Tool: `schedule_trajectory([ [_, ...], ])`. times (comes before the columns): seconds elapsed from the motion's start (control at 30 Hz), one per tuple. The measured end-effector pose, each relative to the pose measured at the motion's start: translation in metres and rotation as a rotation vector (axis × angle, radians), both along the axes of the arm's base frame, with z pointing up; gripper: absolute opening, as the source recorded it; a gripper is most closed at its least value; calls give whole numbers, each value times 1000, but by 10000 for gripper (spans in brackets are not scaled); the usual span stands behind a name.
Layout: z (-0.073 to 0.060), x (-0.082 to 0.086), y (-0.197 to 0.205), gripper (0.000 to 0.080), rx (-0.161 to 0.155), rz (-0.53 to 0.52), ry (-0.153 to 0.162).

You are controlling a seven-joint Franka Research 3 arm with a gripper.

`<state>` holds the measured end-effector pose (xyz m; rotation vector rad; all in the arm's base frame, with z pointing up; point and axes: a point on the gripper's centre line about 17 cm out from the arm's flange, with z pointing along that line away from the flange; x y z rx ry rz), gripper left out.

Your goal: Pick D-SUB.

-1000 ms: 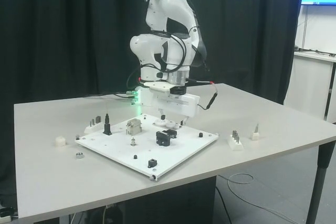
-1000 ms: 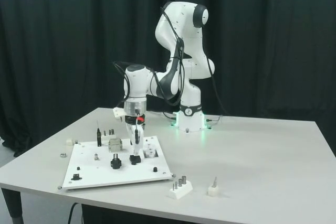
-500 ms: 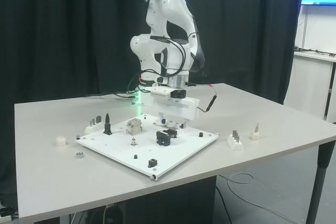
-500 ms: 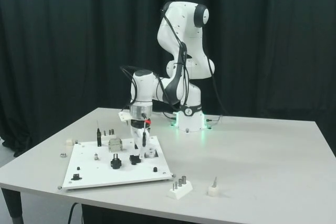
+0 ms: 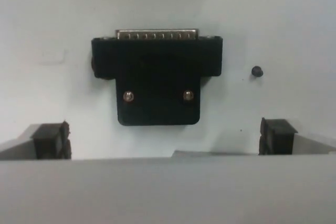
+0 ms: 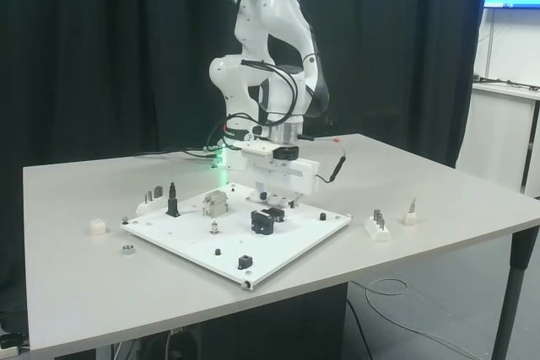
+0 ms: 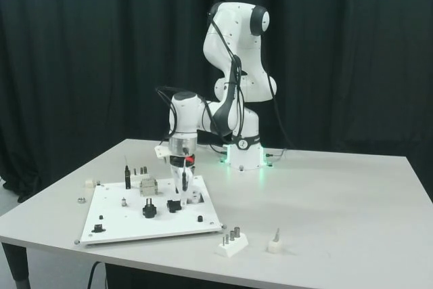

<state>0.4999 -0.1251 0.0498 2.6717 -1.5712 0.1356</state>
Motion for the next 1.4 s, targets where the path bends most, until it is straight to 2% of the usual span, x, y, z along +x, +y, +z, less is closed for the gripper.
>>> schedule_trajectory([
  [0.47, -9, -5, -1, 800, 1, -27, 16],
  [1.4, -26, 2, -7, 800, -11, -57, 21],
])
